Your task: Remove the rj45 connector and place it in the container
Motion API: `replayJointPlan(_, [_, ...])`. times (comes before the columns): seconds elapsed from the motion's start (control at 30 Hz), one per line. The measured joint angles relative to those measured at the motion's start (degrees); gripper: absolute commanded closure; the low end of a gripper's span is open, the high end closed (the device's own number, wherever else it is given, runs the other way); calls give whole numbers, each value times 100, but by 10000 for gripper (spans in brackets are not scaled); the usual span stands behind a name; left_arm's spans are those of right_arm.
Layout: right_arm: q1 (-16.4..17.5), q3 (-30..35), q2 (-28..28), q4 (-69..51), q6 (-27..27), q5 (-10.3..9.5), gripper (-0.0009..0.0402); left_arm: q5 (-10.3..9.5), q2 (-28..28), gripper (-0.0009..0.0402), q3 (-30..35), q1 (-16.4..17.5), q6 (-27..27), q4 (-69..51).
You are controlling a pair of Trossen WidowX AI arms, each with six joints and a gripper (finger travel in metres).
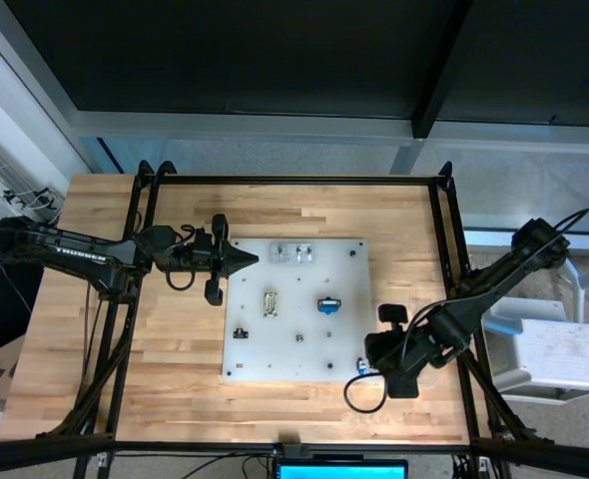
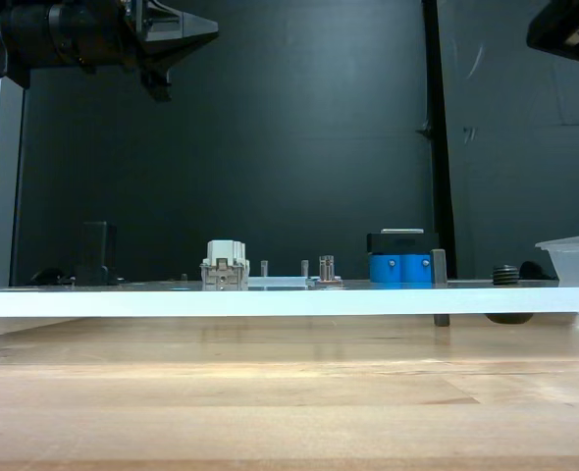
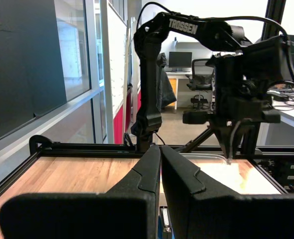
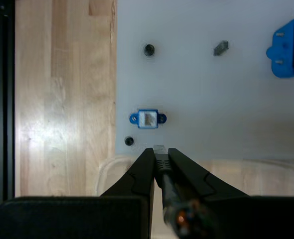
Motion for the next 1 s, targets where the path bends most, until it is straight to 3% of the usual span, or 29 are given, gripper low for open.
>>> replayJointPlan(0.33, [120, -503, -520, -227, 190, -7, 393, -2, 0, 392, -2, 0, -2, 0])
replayJointPlan(1.0, [354, -1585, -1532, -295, 337, -216, 393, -2, 0, 392, 0, 0, 0, 0])
